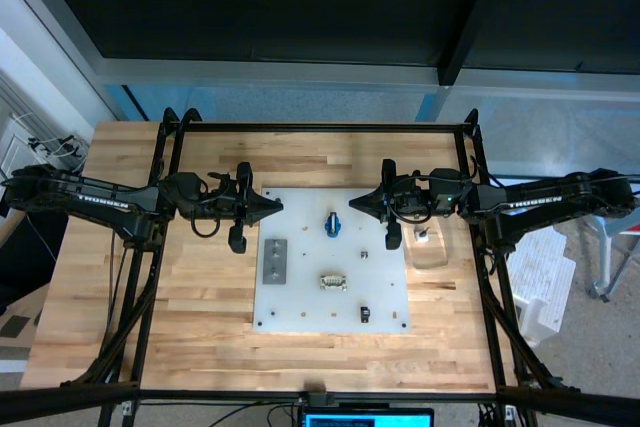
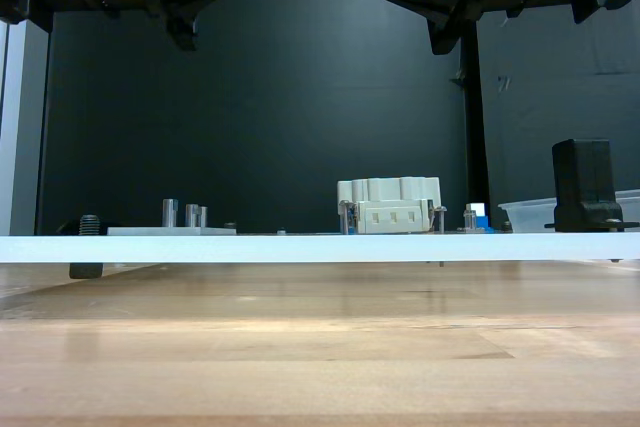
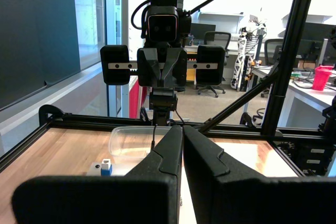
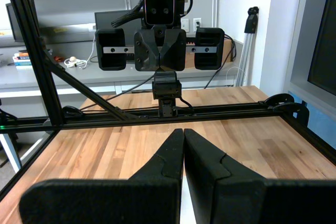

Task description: Pick the USB connector and install on taskboard

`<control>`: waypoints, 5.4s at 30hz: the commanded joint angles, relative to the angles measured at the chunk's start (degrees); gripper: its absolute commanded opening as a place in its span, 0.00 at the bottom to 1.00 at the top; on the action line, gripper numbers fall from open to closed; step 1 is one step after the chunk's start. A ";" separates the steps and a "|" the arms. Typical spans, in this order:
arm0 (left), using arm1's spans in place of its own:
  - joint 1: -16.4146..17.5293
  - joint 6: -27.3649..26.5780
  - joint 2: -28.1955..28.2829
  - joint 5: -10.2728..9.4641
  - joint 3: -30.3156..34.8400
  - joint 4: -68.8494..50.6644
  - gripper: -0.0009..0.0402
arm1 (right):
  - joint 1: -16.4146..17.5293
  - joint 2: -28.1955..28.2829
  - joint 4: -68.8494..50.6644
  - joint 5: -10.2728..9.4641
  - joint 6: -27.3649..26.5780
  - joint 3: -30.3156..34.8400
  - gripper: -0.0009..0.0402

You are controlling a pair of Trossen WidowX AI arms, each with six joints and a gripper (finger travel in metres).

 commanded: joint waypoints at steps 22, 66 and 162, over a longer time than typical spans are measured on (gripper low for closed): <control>0.02 0.02 0.02 0.00 0.02 0.02 0.02 | 0.02 -5.66 -32.46 -0.02 -2.95 9.25 0.02; 0.00 0.02 0.02 0.00 0.00 0.02 0.02 | 0.02 -7.43 -97.57 3.54 -11.89 15.54 0.18; 0.00 0.02 0.02 0.00 0.00 0.02 0.02 | -0.37 5.09 -83.34 4.72 -15.26 6.67 0.02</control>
